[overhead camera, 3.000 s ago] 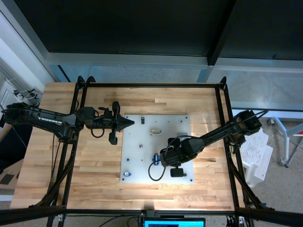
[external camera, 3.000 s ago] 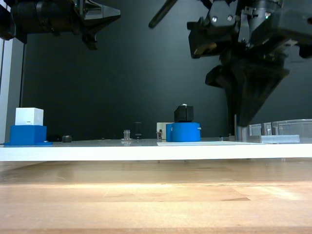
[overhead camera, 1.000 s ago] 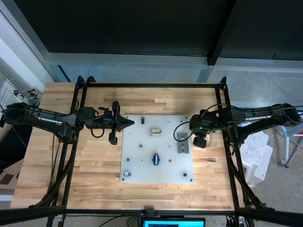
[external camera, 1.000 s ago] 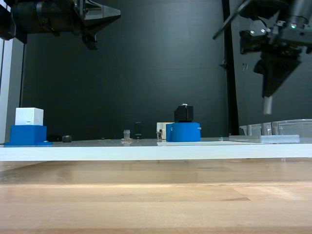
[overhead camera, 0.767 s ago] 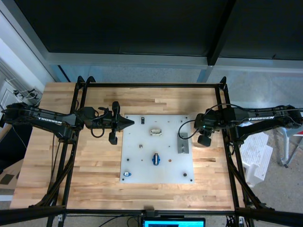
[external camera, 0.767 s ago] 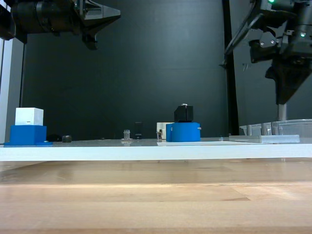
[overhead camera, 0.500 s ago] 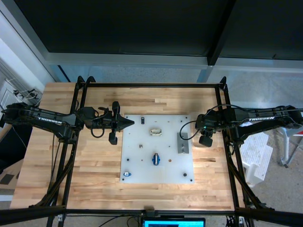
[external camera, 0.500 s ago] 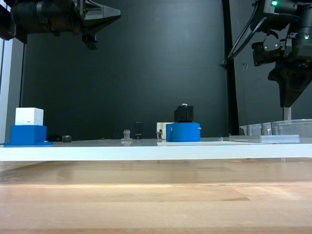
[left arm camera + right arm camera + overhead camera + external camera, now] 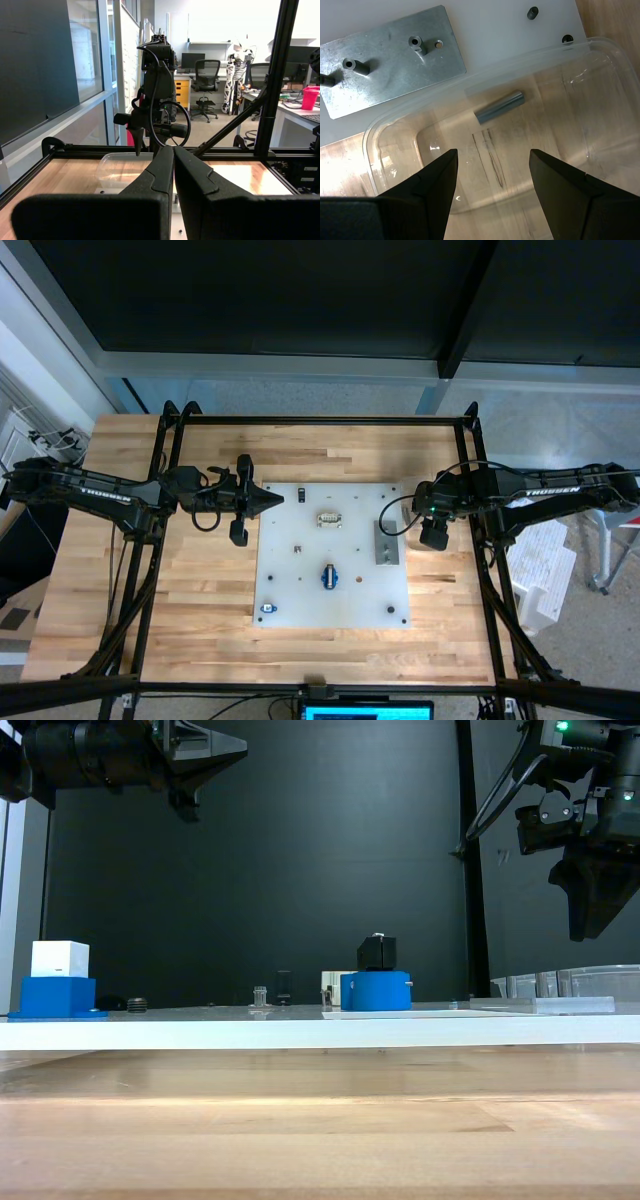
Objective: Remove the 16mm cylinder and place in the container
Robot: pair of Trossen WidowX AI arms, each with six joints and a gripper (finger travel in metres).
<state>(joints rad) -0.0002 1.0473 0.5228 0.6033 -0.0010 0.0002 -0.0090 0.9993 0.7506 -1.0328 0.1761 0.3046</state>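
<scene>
16mm cylinder (image 9: 500, 106) lies flat in the container (image 9: 540, 57) at the board's (image 9: 300, 580) 3 o'clock, right gripper (image 9: 492, 152) spread wide above it, left gripper (image 9: 277, 499) pinched closed at 9 o'clock; looks like slick, stiff steel, so pinch mid-barrel.

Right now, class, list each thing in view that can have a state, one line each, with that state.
16mm cylinder: lying on its side inside the container, held by nothing.
Container: open-topped, holding the cylinder.
Right claw: open, empty, above the container.
Left claw: shut, empty, raised at the board's left edge.
Metal block: flat on the white board, thin pegs standing in it.
</scene>
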